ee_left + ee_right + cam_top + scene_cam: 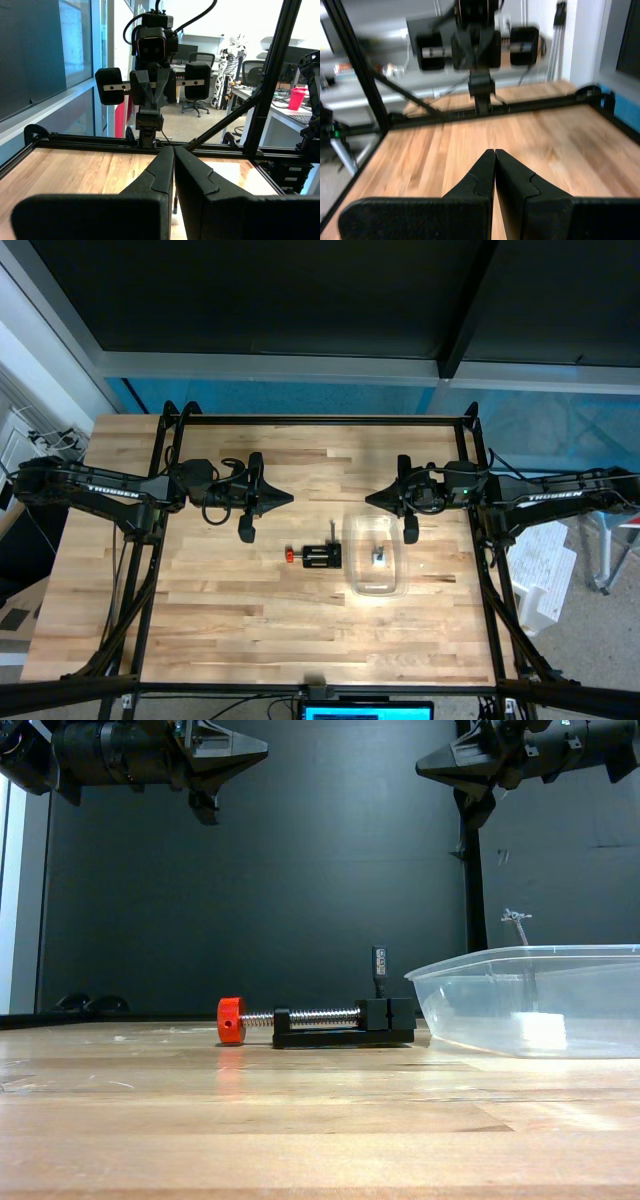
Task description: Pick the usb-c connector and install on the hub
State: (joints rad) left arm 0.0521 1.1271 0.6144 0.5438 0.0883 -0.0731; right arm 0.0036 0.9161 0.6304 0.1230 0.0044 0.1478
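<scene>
Low view: left gripper (262, 757), right gripper (420, 765) aloft.

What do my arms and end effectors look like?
The left arm and right arm are black with white TROSSEN lettering. The left end effector and right end effector, above the table, have black fingers tapering to points. A black cable loops off the left arm; the right arm shows a green light.

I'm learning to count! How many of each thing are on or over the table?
Black robot pincers: 2 (left pincer and right pincer, shut, raised over wooden table)
Black clamp with red knob: 1
Clear plastic tub: 1
Small grey usb-c connector, lying free inside tub: 1
Total: 5
</scene>
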